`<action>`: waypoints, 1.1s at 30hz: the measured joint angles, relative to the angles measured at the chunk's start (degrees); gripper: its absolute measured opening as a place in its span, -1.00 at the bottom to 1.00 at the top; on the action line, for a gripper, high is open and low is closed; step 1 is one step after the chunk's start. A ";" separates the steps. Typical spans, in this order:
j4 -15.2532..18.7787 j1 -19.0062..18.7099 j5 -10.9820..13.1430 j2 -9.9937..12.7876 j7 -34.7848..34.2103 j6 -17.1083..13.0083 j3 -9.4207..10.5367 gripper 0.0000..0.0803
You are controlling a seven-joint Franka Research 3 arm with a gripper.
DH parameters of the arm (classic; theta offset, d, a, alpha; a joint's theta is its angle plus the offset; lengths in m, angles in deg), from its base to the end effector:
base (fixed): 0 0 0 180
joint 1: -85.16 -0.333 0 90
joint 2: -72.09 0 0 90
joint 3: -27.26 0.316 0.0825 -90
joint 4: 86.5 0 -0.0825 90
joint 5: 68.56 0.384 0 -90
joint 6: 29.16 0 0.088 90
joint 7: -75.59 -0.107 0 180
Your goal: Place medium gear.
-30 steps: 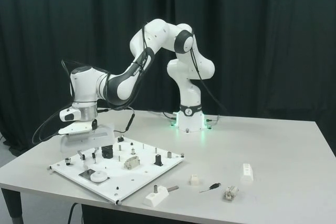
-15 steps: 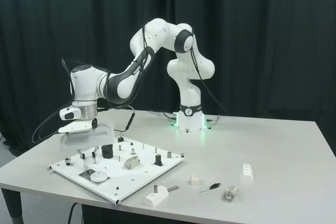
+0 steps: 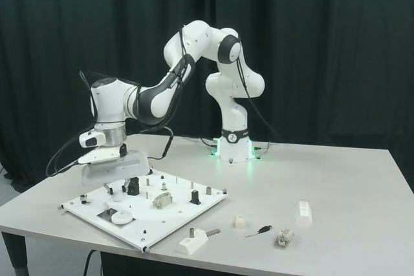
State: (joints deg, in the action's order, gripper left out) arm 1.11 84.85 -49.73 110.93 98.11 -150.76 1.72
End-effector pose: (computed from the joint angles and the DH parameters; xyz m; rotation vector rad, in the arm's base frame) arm 0.6613 -0.2400 0.2861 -3.1269 0.2152 0.0127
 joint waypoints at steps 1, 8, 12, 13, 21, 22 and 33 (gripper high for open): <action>0.00 -0.19 0.00 -0.16 -0.35 0.46 0.00 -0.31; 0.11 -1.66 0.00 -1.27 -3.96 3.67 -0.02 -0.31; 0.41 -2.73 0.00 -1.97 -5.54 5.45 -0.02 -0.31; 0.53 -3.03 0.00 -2.15 -6.04 5.80 -0.02 -0.31; 1.25 -6.19 0.06 -3.31 -10.74 8.62 0.12 -0.31; 1.32 -6.60 0.06 -3.41 -11.37 8.83 0.16 -0.31; 2.85 -12.61 0.07 -4.20 -18.85 9.19 0.48 -0.31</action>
State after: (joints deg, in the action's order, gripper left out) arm 3.96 72.24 -49.66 106.74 79.26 -141.56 2.20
